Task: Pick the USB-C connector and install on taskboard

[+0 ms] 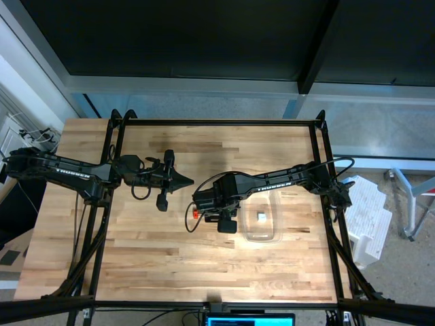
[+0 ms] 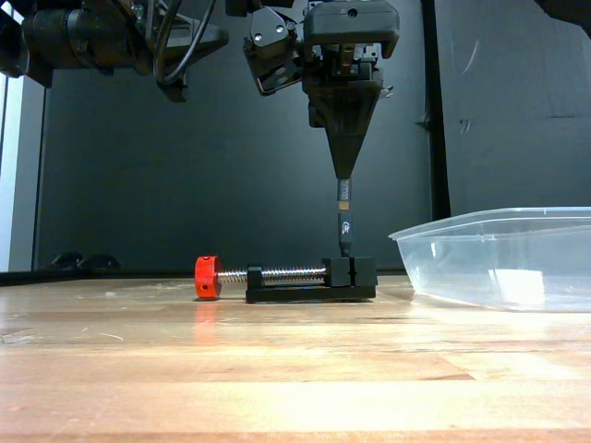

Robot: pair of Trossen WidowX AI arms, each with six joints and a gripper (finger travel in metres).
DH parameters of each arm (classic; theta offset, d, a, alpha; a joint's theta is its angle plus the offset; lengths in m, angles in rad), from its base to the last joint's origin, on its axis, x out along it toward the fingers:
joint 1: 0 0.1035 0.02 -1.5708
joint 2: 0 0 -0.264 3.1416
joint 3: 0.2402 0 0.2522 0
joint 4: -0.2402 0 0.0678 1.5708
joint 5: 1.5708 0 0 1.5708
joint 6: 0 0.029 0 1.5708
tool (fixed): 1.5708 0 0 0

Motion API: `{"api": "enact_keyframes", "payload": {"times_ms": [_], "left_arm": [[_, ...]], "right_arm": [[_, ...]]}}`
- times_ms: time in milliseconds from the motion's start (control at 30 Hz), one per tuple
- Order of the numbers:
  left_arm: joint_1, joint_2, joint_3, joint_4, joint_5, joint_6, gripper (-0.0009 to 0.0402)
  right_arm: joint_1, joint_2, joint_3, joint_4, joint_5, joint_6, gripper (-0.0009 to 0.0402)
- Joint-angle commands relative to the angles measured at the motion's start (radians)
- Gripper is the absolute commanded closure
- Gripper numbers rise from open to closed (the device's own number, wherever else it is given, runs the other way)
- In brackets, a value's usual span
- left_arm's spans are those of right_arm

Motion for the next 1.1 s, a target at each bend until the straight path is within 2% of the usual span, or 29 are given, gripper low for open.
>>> {"api": "enact_keyframes", "payload": {"times_ms": [33,1100], "left_arm": [[0.000,0.000,0.000,0.000,0.000,0.000,0.0393],[0.000,0.000,0.000,0.000,0.000,0.000,0.0393]], "right_arm": [[0.000,-0.001,0.000,0.000,0.000,0.000,0.0394],[0.000,-0.001,-0.020,0.017,-0.008,-0.004,0.0394]]}}
